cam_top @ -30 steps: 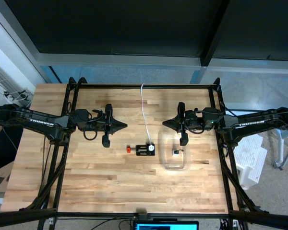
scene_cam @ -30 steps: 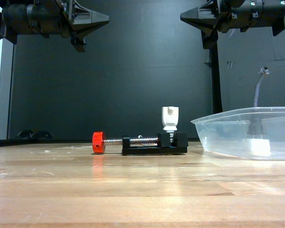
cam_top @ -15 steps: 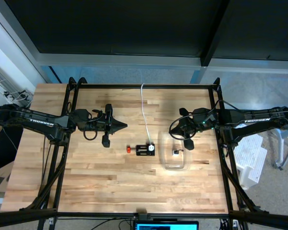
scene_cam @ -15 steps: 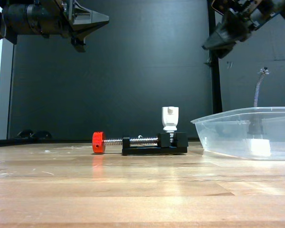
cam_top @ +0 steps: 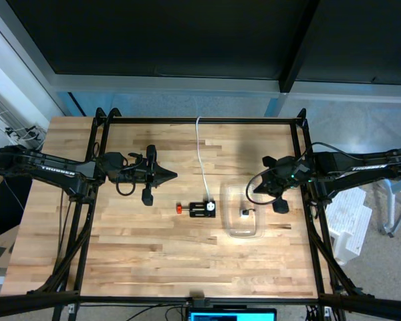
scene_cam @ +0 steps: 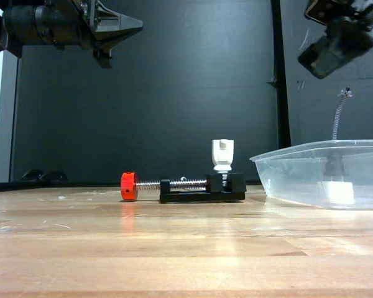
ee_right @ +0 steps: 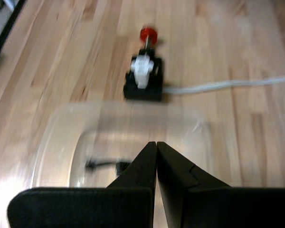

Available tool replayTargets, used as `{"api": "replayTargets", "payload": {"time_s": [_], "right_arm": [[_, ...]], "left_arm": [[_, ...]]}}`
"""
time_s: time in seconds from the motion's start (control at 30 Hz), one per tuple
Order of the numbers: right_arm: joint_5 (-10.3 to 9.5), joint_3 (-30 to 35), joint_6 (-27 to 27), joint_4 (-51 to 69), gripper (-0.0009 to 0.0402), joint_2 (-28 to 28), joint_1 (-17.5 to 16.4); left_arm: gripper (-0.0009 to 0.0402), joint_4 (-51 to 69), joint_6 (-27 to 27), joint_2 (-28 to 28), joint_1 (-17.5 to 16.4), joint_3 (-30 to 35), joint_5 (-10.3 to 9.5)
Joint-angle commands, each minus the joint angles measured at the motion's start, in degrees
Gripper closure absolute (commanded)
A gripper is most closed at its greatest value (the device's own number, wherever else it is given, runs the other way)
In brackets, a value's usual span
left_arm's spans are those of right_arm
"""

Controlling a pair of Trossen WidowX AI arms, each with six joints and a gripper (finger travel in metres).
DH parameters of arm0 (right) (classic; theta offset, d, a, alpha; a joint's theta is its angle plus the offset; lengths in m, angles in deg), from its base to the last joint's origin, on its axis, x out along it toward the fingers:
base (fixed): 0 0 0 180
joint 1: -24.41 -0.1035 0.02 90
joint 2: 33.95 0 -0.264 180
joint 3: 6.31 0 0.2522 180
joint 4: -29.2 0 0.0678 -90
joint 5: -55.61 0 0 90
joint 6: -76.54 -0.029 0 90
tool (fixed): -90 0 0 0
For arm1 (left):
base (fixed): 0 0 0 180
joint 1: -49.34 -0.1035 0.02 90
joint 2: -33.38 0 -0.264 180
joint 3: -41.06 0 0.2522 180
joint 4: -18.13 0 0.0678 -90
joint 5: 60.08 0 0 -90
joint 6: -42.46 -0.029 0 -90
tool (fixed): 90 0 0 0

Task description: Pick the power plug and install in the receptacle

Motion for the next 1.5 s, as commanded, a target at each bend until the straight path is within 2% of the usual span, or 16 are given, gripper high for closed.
{"api": "replayTargets", "payload": {"time_s": [0.03, 0.1, 0.17, 0.23, 0.33, 0.47, 0.6, 0.73, 0.87, 1.0, 1.2, 1.33, 1.5], "right_arm": [[0.22, -0.07, -0.42, 5.07, 0.0393, -0.04, -2.01], [1.18, -0.15, -0.35, 6.75, 0.0393, -0.04, -3.37], [4.26, -0.31, -0.31, 7.37, 0.0392, -0.04, -5.16], [5.77, -0.44, -0.07, 8.33, 0.0382, 0.04, -7.04], [6.05, -1.11, -1.79, 9.14, 0.0353, 0.11, -8.57], [6.16, -1.68, -4.42, 9.01, 0.0294, 0.68, -9.07], [7.52, -1.97, -6.58, 8.74, 0.0238, 2.05, -9.29], [7.72, -2.08, -8.13, 7.28, 0.0203, 4.44, -10.14], [7.82, -2.82, -9.57, 4.57, 0.0191, 6.56, -10.93], [9.01, -4.92, -10.69, 0.35, 0.0188, 7.3, -12.2], [9.22, -7.54, -12.5, -4.42, 0.0189, 8.63, -13.88], [12.07, -7.65, -14.91, -5.68, 0.0189, 10.12, -14.12], [12.07, -8.83, -15.58, -9.66, 0.0182, 12.59, -14.27]], "left_arm": [[0.0393, 0.0, 0.0, 0.02, 0.0, 0.0, 0.02], [0.0393, -0.02, 0.0, 0.02, 0.0, 0.0, 0.02], [0.0393, -0.02, 0.0, 0.02, 0.0, 0.0, 0.02], [0.0393, -0.02, 0.0, 0.02, -0.02, 0.0, 0.02], [0.0393, 0.0, 0.0, 0.02, 0.0, 0.0, 0.02], [0.0393, -0.02, 0.0, 0.02, 0.0, 0.0, 0.02], [0.0393, -0.02, 0.0, 0.02, 0.0, 0.0, 0.02], [0.0393, -0.02, 0.0, 0.02, 0.0, 0.0, 0.02], [0.0393, -0.04, 0.0, 0.02, 0.0, 0.0, 0.02], [0.0393, 0.07, 0.0, 0.02, 0.0, 0.0, 0.02], [0.0393, 0.0, 0.0, 0.02, -0.02, 0.0, 0.02], [0.0393, -0.02, 0.0, 0.02, -0.02, 0.0, 0.02], [0.0393, -0.02, 0.0, 0.02, 0.0, 0.0, 0.02]]}}
